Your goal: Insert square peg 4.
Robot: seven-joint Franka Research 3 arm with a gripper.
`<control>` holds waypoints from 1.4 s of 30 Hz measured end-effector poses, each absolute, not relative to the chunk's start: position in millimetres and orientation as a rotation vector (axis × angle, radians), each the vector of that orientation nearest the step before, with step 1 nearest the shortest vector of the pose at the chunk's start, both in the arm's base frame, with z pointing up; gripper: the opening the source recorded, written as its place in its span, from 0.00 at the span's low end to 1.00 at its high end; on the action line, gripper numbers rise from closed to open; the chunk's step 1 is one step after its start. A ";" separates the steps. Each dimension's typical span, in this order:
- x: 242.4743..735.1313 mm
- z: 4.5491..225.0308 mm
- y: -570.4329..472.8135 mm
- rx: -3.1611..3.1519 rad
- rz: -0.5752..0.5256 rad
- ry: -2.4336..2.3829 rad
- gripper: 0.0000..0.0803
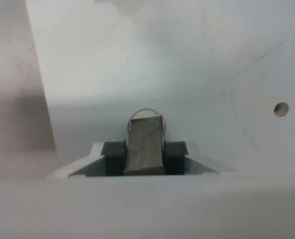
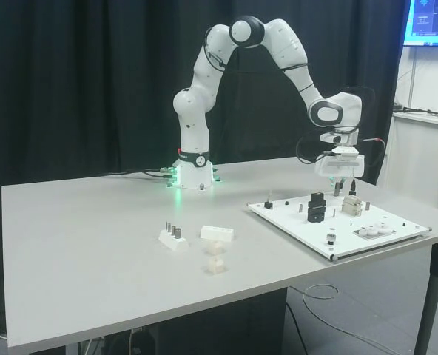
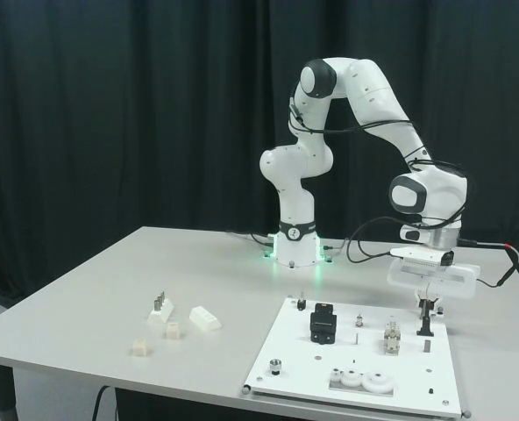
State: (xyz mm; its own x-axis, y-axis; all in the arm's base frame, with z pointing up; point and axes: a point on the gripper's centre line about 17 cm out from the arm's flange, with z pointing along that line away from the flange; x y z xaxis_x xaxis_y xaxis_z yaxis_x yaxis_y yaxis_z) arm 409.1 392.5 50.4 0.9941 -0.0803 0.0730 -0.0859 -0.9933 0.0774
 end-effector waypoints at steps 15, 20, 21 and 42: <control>410.3 50.7 390.5 3.056 0.106 -0.098 0.19; 410.8 50.9 390.1 3.056 0.105 -0.079 0.19; 410.8 50.9 390.1 3.056 0.105 -0.077 0.19; 410.8 48.9 390.3 3.056 0.108 -0.179 0.19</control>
State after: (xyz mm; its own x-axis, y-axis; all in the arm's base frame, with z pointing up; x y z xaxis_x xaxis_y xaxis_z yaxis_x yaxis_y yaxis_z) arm 410.8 390.3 48.9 0.9907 -0.1134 0.0746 -0.1189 -0.9901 0.0741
